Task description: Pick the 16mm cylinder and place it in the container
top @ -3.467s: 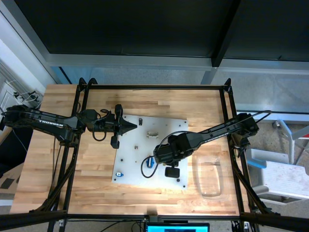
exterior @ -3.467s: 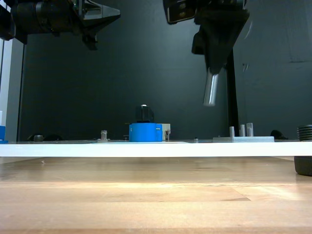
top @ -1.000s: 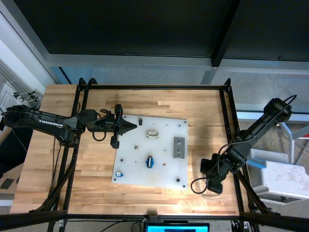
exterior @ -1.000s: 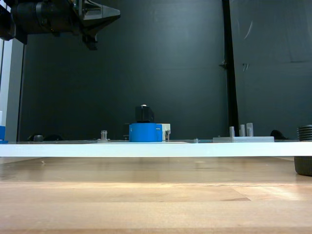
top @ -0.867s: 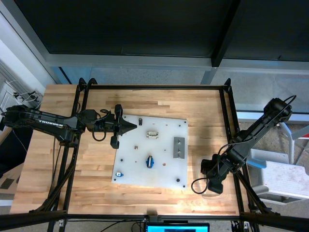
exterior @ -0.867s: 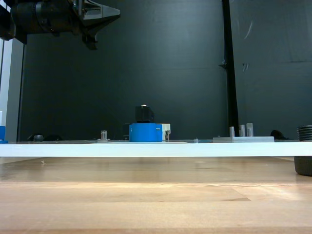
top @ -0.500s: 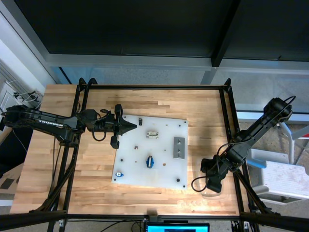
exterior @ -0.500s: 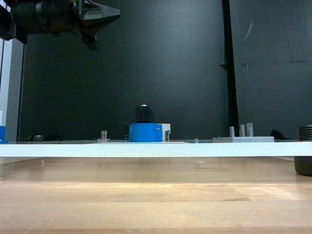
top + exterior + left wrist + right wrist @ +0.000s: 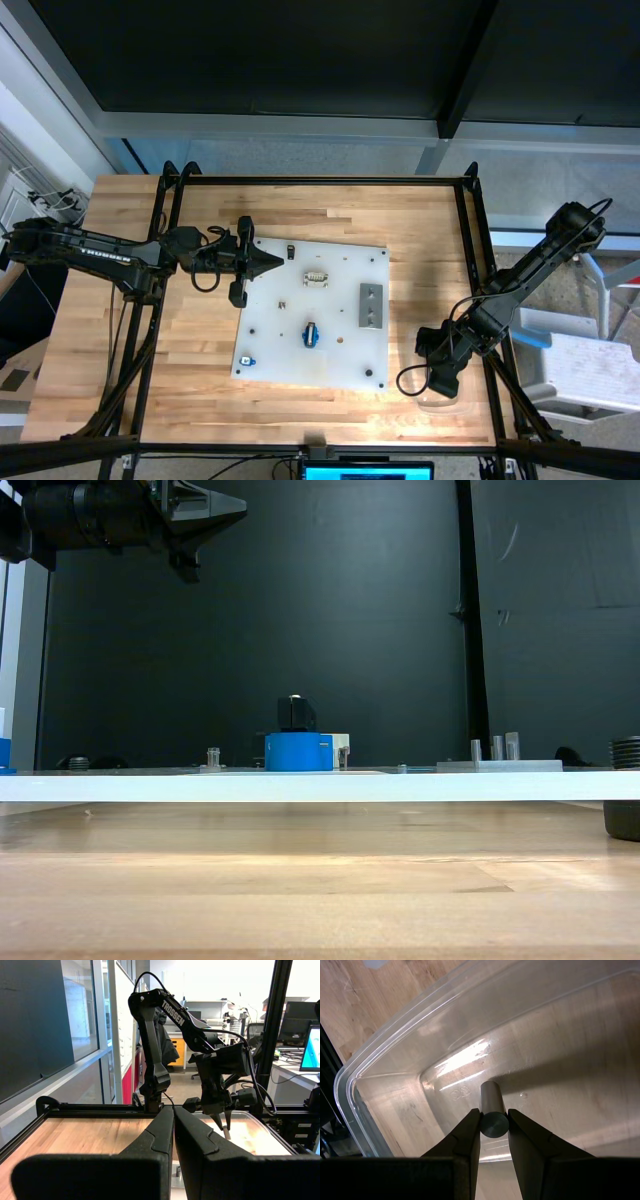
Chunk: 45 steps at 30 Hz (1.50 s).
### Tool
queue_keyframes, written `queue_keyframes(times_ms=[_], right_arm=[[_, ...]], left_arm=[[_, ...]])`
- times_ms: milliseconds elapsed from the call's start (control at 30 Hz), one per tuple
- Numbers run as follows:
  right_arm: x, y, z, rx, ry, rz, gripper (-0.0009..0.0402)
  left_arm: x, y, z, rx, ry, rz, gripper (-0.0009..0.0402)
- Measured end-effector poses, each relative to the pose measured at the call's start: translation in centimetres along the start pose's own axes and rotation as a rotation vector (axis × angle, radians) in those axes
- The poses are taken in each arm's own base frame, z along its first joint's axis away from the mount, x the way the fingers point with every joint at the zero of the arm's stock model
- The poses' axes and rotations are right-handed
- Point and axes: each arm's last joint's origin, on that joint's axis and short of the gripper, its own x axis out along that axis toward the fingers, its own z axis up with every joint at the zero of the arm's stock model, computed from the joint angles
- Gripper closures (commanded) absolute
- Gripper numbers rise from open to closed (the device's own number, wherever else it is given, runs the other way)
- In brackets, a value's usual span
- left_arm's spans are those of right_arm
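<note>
The 16mm cylinder (image 9: 492, 1108), a short silvery-grey peg, is clamped between my right gripper's fingers (image 9: 468, 1138) just above the floor of the container (image 9: 390, 1055), a clear plastic tray. In the high view my right gripper (image 9: 440, 377) hangs over the container (image 9: 446, 401) at the table's near right and hides the peg. From the left wrist the peg (image 9: 226, 1133) points down out of that gripper. My left gripper (image 9: 268, 262) hovers shut and holding nothing at the white board's far left edge, high above it (image 9: 215, 510).
The white board (image 9: 335, 355) carries a grey block (image 9: 370, 304), a blue part (image 9: 310, 334), a white connector (image 9: 316, 278) and small pegs. Black frame posts (image 9: 480, 270) run along the table's sides, one close to the right arm.
Since 3.5 s ago my right arm has carried the cylinder from above the board over to the container. In the last second it has barely shifted. The left arm is still.
</note>
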Motion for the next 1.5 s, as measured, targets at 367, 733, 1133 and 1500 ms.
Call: queue_keyframes(times_ms=[367,733,1133,1500], right_arm=[[0.0,-0.1,0.0,0.033,0.003,-0.013,0.0244],[-0.2,-0.2,0.0,0.042,-0.019,-0.042,0.0203],[-2.9,1.2,0.3,0.041,-0.040,-0.066,0.0201],[-6.1,2.6,0.5,0.028,-0.045,-0.130,0.0201]], left_arm=[[0.0,0.0,0.0,0.000,0.000,0.000,0.0393],[0.0,0.0,0.0,0.000,0.000,0.000,0.0393],[0.0,0.0,0.0,0.000,0.000,0.000,0.0393],[0.0,0.0,0.0,0.000,0.000,0.000,0.0393]])
